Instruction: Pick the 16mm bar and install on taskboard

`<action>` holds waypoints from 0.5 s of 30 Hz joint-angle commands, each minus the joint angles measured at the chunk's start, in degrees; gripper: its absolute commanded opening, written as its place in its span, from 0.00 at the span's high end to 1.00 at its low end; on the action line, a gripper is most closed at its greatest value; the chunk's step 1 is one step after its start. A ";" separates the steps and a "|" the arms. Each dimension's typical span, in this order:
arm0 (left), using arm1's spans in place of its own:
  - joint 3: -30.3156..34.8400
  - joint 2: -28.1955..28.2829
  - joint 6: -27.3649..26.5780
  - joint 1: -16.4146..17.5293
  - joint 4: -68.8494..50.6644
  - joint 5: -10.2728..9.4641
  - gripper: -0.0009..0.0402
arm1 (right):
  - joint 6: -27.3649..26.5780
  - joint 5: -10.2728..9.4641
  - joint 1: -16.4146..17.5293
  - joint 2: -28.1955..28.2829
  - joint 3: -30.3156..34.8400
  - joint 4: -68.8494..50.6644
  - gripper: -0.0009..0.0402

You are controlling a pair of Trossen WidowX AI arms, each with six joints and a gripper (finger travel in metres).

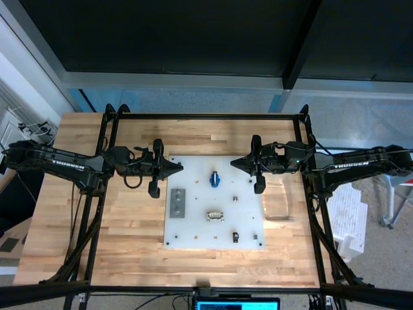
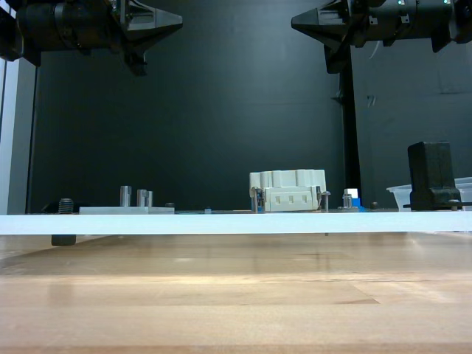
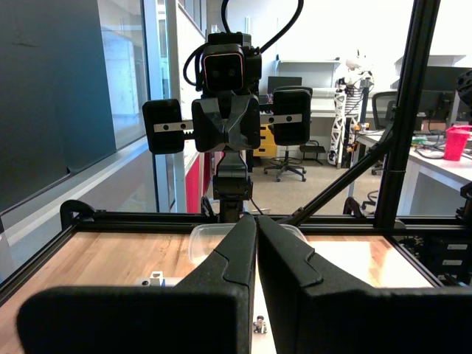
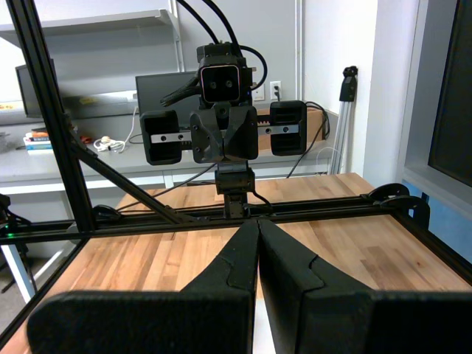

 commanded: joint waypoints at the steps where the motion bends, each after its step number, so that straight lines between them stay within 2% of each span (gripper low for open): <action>1: 0.02 0.00 0.02 0.00 0.02 0.02 0.98 | 0.02 0.00 0.02 0.00 0.00 -0.07 0.98; 15: 0.02 0.00 0.02 0.00 0.02 0.02 0.98 | 0.02 0.00 0.02 0.00 0.00 -1.46 0.98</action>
